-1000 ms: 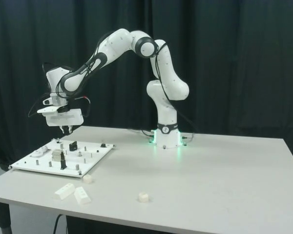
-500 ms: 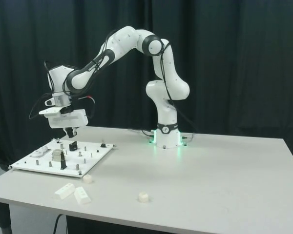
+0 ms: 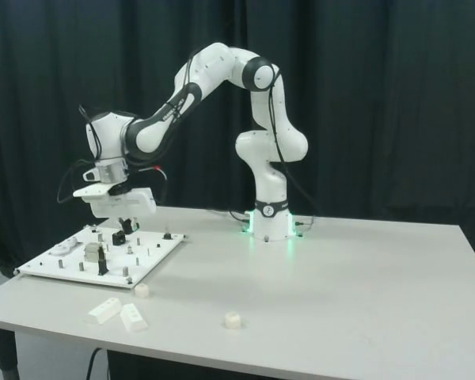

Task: Place D-SUB.

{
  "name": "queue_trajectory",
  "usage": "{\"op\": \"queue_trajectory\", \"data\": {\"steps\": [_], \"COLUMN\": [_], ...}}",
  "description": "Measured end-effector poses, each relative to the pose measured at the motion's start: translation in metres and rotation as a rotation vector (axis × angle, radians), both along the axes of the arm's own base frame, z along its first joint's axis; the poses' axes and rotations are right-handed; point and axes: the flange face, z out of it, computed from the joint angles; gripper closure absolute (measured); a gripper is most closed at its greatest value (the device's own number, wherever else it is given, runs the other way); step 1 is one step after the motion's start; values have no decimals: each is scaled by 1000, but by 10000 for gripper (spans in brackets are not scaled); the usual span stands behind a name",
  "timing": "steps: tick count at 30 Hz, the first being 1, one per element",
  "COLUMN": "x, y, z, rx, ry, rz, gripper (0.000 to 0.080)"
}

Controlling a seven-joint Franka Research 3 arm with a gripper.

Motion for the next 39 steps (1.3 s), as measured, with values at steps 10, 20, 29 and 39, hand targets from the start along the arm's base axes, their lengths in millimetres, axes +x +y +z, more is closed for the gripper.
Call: {"op": "queue_trajectory", "data": {"steps": [10,20,29,39], "x": [20,31,35,36], "y": [43,79,106,127], "z": [-21,-45,-67,-87], "rx": [-3,-24,-40,-71], "ry": [45,50,39,0], "rz": [-27,-60,-65,-72], "gripper": [648,648,648,648]}}
